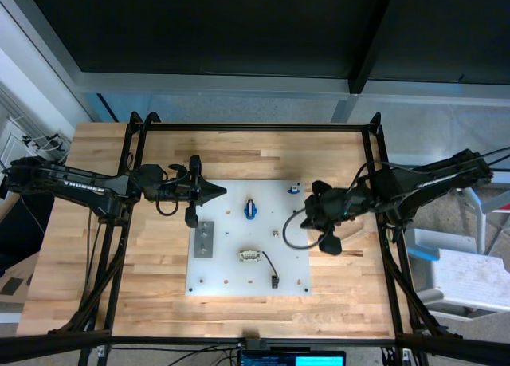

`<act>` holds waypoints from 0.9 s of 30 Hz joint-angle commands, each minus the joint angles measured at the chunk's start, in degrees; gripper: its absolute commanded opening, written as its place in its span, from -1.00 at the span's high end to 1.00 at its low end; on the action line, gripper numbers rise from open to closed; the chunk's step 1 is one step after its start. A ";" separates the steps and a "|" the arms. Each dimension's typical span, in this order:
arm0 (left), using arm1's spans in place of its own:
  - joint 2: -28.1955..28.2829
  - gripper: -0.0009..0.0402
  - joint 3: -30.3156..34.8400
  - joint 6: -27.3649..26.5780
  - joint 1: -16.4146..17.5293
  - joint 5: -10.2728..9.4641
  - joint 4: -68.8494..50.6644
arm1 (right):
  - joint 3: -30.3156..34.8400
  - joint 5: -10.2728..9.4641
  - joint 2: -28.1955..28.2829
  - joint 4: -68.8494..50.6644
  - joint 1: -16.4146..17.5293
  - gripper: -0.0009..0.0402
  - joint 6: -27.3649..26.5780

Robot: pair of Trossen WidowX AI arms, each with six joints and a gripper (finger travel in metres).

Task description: Remove the USB connector from the USB hub and place in the container

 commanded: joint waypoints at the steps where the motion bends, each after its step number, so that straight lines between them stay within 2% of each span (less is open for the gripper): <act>1: 0.02 0.95 0.02 0.02 0.00 0.02 0.02 | 3.32 0.48 3.37 -4.31 2.45 0.96 2.05; 2: 0.00 0.95 0.02 0.02 0.00 0.02 0.02 | 4.44 1.29 4.50 -5.66 3.08 0.96 2.99; 6: 0.02 0.95 0.02 0.02 0.00 0.02 0.04 | 9.18 2.32 8.94 -10.21 5.42 0.96 5.88; 12: 0.02 0.95 0.02 0.02 0.00 0.02 0.02 | 14.56 2.32 14.53 -13.22 7.93 0.96 8.83; 18: 0.02 0.95 0.02 0.02 0.00 0.00 0.02 | 16.26 2.29 17.92 -13.07 10.03 0.94 11.67; 22: 0.00 0.95 0.02 0.02 0.00 0.02 0.02 | 16.72 2.86 19.50 -12.63 11.50 0.81 13.44; 27: 0.02 0.95 0.02 0.02 0.00 0.02 0.02 | 16.70 2.97 21.38 -10.75 12.15 0.52 14.95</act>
